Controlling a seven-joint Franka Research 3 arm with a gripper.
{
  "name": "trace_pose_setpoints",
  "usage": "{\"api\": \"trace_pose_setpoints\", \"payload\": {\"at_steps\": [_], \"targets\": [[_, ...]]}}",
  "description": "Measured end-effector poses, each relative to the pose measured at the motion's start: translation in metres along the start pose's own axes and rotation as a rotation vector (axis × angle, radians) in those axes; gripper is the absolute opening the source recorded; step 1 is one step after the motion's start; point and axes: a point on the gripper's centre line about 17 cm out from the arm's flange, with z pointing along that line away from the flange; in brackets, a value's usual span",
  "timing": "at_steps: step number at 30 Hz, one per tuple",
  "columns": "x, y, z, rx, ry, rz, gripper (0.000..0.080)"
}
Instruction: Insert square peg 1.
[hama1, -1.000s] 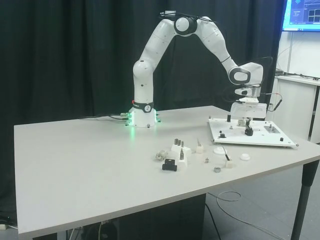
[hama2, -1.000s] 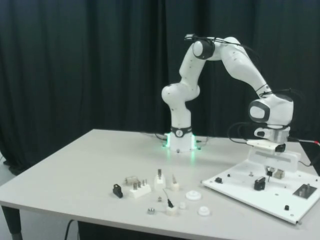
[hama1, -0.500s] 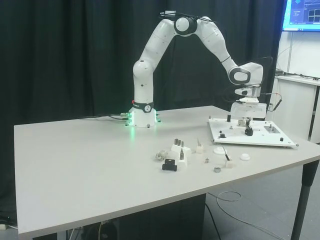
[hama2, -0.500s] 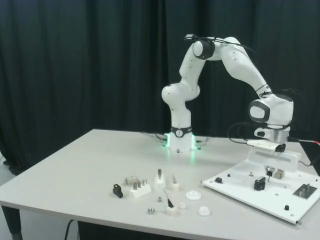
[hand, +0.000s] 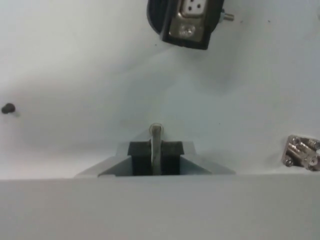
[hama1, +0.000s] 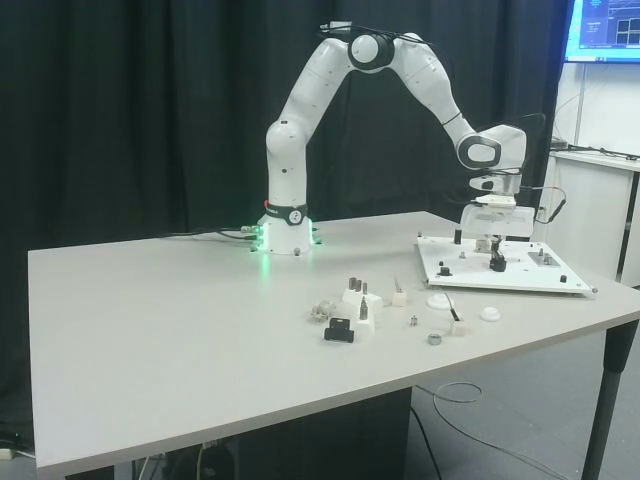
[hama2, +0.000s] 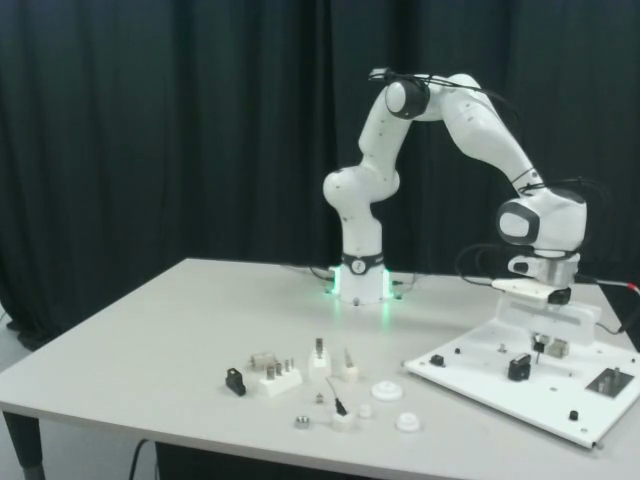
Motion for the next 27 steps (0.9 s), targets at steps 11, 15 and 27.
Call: {"api": "trace_pose_setpoints", "payload": {"at_steps": [11, 15, 27], "targets": [[0.0, 0.0002, 0.0009, 0.003, -0.013, 0.083, 0.0035], [0.0, 0.0002, 0.0011, 0.002, -0.012, 0.104, 0.0035], [-0.0001, 0.0, 0.0011, 0.0, 0.0, 0.118, 0.0035]]}}
